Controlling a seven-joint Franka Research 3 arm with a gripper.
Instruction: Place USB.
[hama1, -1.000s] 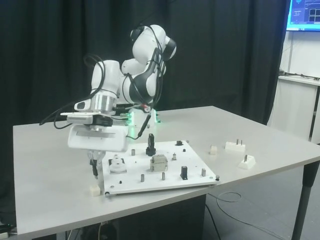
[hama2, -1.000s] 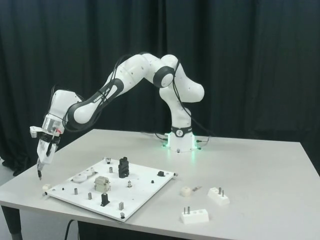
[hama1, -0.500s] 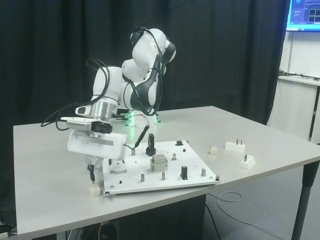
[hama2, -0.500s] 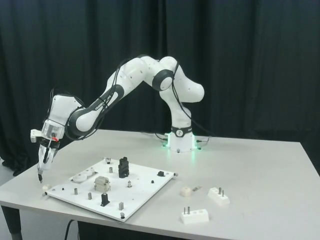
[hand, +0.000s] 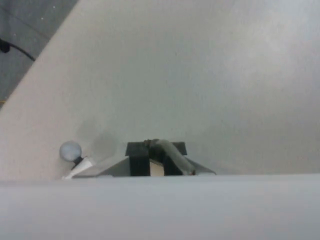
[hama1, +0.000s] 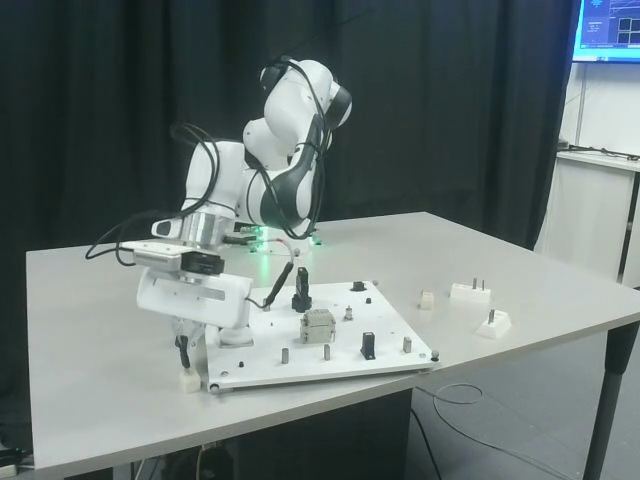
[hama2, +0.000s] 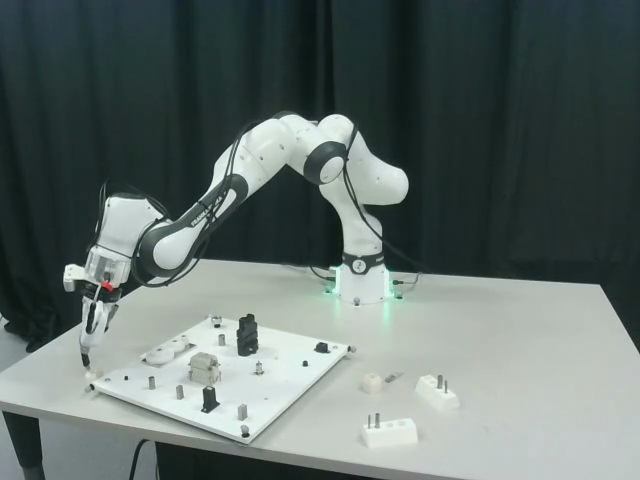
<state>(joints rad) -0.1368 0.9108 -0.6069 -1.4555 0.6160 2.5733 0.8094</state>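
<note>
At the far left of the second room view, the gripper (hama2: 87, 352) hangs low over the table (hama2: 520, 340), just off the near left corner of the white board (hama2: 290, 385). It is closed on the USB plug (hama2: 84, 361), a thin black piece pointing straight down. The plug's tip sits right above a small white block (hama2: 92, 377) that rests on the table beside the board's corner; whether the two touch cannot be told.

In the first room view the same gripper (hama1: 182, 345) holds the plug over that block (hama1: 187, 379), with the arm's wide white hand above it.

The board carries a black upright part (hama2: 246, 335), a grey boxy part (hama2: 203, 367), a small black clip (hama2: 209, 399) and several short pegs.

Further right, the arm's base (hama2: 362, 283) stands at the back of the table with green light at its foot. Near the front right lie a small white cube (hama2: 371, 383) and two white blocks with pins (hama2: 436, 391) (hama2: 390, 431).

In the wrist view, black fingers (hand: 137, 160) close on the plug above the grey tabletop.
</note>
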